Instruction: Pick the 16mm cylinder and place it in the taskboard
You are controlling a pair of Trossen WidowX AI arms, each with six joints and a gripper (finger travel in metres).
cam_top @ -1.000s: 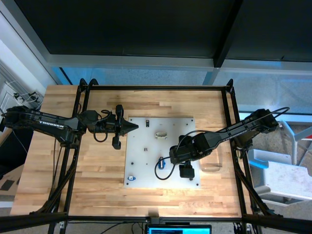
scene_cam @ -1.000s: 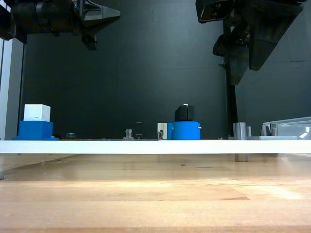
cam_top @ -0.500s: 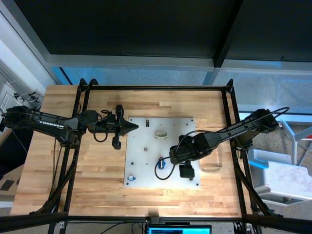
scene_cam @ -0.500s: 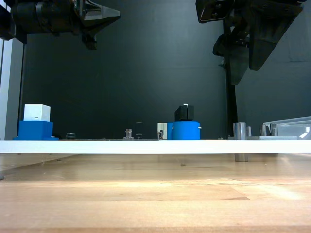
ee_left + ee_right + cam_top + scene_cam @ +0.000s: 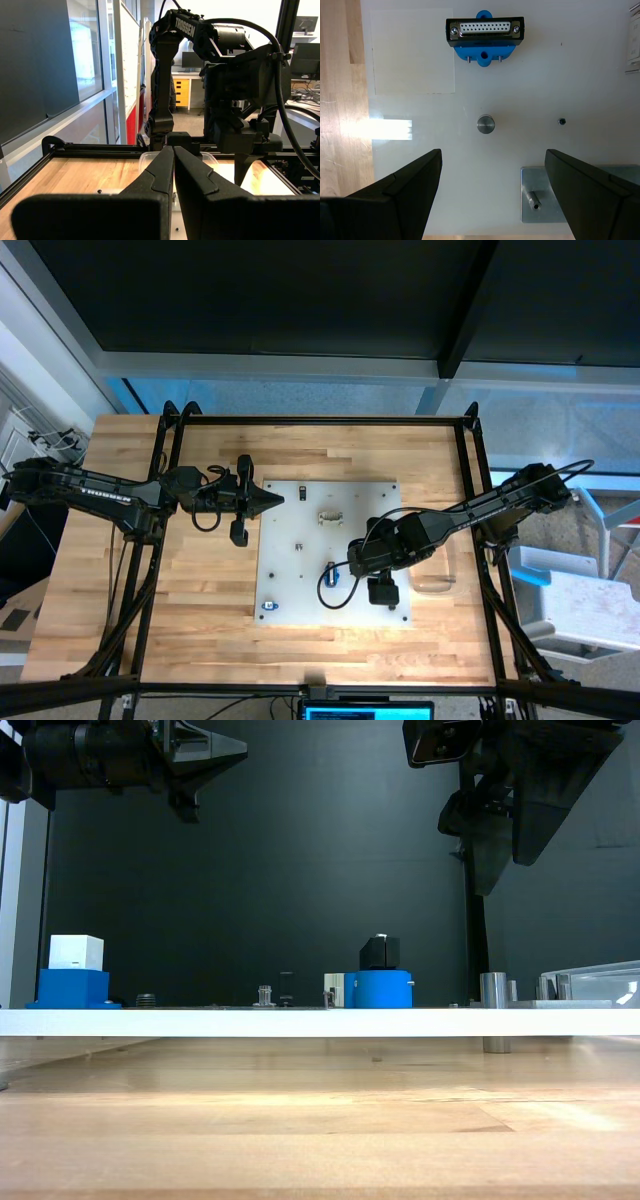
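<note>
Space separates the right end effector point(image 5: 493, 151) from the cylinder point(image 5: 486, 124): it hangs well above the board point(image 5: 530, 75), released, its fingers point(image 5: 395, 195) spread wide, pointing down and gripping nothing. In the right wrist view the cylinder stands on end in the board, its round top facing the camera, in line with the gap between the fingers. The low view shows it upright near the board's right end, its lower end poking out beneath the white plate, so it sits in a hole.

Near it on the board are a multi-pin connector point(image 5: 484, 29) on a blue mount, a small hole point(image 5: 562, 121) and a grey block point(image 5: 535, 182) with a thin pin. The low view also shows a blue round part point(image 5: 382, 990) with a black piece on top and a white cube point(image 5: 76, 952) on a blue base.

The left end effector point(image 5: 173, 155) hovers high over the board's left edge, clenched on nothing, fingers pressed together and pointing level toward the right arm.

A clear tray point(image 5: 436, 578) lies on the wood counter point(image 5: 200, 590) just beside the board's right edge.
</note>
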